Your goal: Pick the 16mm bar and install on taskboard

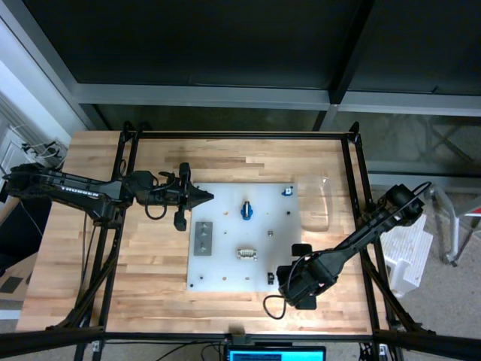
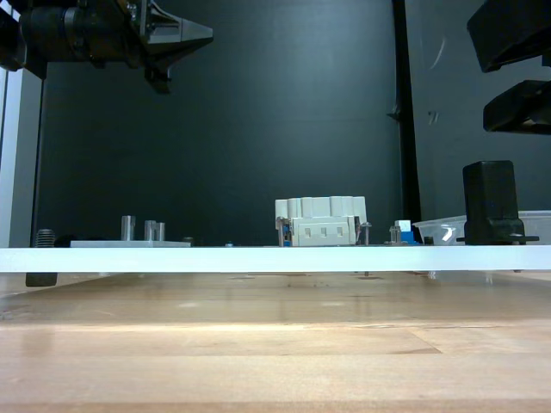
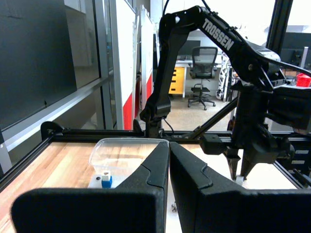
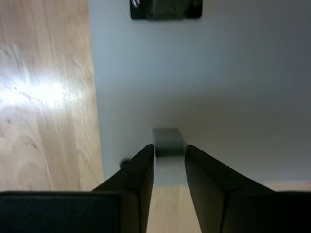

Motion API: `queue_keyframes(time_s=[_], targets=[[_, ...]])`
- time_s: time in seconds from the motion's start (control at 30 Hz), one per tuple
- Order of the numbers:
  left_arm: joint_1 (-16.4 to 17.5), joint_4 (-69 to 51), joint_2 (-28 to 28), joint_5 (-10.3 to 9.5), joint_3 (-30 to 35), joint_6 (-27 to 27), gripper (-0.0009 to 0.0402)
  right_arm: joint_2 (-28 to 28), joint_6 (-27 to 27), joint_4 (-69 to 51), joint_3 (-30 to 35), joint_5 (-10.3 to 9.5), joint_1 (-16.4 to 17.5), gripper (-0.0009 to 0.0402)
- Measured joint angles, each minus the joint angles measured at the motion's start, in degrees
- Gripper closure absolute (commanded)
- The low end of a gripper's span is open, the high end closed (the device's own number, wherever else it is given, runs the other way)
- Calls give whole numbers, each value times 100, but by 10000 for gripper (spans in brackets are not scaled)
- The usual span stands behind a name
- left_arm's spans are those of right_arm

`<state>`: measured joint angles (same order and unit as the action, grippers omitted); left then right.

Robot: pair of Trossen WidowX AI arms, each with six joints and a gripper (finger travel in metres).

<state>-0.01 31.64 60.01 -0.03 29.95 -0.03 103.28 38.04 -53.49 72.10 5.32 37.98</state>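
Note:
The taskboard [image 1: 225,226] is a white square panel in the middle of the table, with a grey metal block [image 1: 203,236] and a blue knob [image 1: 247,210] on it. My right gripper [image 4: 168,148] hangs over the board's near right corner [image 4: 204,87], shut on a short grey bar [image 4: 168,138] that stands out between its fingertips. In the high view the right gripper [image 1: 289,282] covers that corner. My left gripper [image 1: 197,197] hovers shut and holding nothing above the board's far left edge, pointing right, seen also in the low view [image 2: 185,34].
A clear plastic tray [image 1: 316,201] lies on the table right of the board. On the board stand a white connector [image 2: 320,222], a black block [image 2: 491,202] and a small blue connector [image 1: 286,191]. Black frame rails [image 1: 353,180] run along the table's sides.

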Motion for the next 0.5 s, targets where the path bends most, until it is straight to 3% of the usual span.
queue_keyframes(time_s=[0.3,0.5], targets=[[0,-11,0,-2,0,2,393,-166,2,0,2,-2,0,243],[0,-11,0,-2,0,2,393,-455,0,-2,9,-39,0,241]])
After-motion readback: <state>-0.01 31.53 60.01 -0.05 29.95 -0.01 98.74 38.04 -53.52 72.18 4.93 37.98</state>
